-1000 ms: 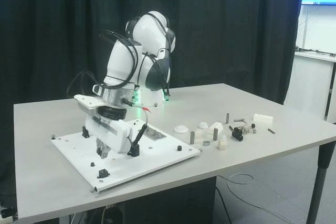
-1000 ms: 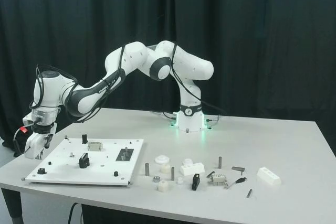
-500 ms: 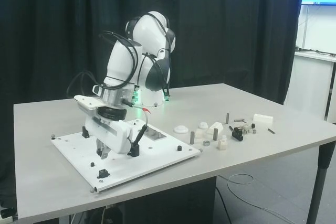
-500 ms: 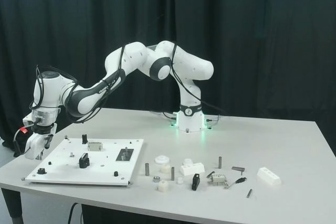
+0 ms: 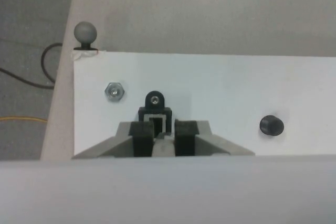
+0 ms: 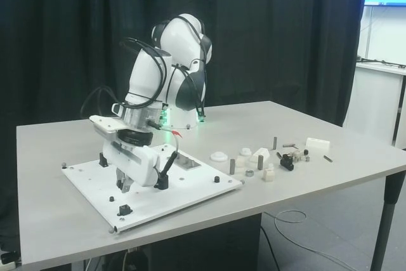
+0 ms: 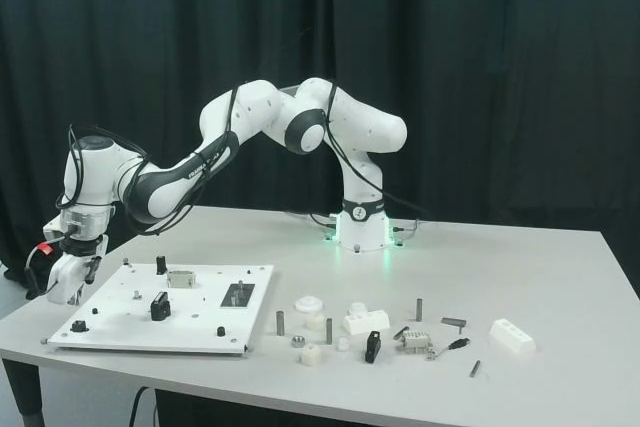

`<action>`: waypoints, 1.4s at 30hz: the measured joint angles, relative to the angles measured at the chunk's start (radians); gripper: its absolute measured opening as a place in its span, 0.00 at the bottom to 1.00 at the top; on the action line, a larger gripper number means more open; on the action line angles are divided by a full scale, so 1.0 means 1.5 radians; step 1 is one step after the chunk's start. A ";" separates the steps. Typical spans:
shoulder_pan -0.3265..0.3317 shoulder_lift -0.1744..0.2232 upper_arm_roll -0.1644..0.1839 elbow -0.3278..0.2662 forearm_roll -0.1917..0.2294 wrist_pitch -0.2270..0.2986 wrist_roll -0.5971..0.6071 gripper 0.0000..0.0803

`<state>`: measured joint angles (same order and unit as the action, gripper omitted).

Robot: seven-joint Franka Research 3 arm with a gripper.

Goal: Place Ethernet.

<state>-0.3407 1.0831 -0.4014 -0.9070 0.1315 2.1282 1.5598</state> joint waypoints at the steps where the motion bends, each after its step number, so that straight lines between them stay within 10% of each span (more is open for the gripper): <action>1: 0.000 0.000 0.000 0.000 0.000 0.000 0.000 0.10; 16: 0.003 -0.003 0.015 0.002 0.002 -0.035 -0.001 0.10; 42: 0.074 -0.051 0.016 0.006 0.070 -0.301 0.016 0.10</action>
<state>-0.2291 1.0068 -0.3773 -0.8973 0.2362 1.6765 1.5839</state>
